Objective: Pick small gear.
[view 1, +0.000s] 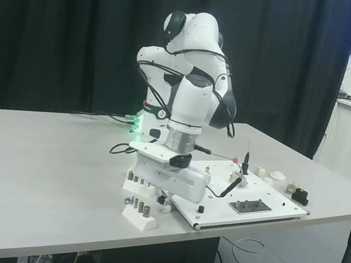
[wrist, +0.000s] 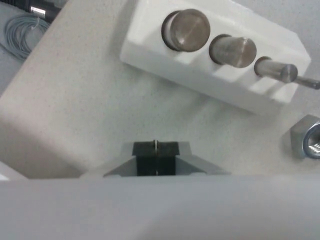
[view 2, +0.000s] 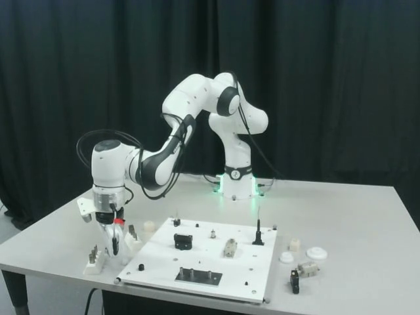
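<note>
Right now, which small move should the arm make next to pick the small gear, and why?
Probably lift and search. The gripper, fingers shut, is beside the white peg block at the table edge, holding nothing. No gear shows under it; small white parts lie beyond the white board.

No text, label, brand, number or sign can be read anywhere in these views.

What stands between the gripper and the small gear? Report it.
The white board and its upright fixtures lie between the gripper, by the peg blocks, and the small white round piece beyond it, probably the gear. Nothing visible blocks a raised path.
</note>
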`<state>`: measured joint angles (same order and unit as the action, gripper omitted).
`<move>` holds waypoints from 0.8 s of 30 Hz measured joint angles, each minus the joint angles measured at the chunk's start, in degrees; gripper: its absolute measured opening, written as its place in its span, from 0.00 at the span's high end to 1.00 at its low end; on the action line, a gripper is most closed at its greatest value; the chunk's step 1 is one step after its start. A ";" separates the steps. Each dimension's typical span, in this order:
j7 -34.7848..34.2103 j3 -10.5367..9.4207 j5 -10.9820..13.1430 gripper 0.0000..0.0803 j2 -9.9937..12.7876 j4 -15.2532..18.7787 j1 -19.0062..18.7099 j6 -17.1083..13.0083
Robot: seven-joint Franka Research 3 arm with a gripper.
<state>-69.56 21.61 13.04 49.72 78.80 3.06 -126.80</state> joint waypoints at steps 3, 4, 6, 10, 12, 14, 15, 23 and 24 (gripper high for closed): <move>0.00 0.00 -0.02 1.00 0.00 -0.09 0.07 0.05; 0.00 0.00 -0.03 1.00 0.00 -0.11 0.09 0.06; 0.00 0.00 -0.06 1.00 0.00 -0.16 0.12 0.07; 0.01 0.00 -0.25 1.00 0.00 -0.27 0.20 0.07; 0.16 0.01 -0.40 1.00 0.00 -0.34 0.25 0.07; 0.43 0.02 -0.59 1.00 0.00 -0.46 0.29 0.07; 0.55 0.02 -0.67 1.00 0.00 -0.53 0.31 0.07; 1.29 0.02 -0.88 1.00 -0.01 -1.42 0.48 0.41; 1.36 0.02 -0.88 1.00 -0.02 -1.54 0.49 0.47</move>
<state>-68.20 21.63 12.15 49.70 77.26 3.55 -126.33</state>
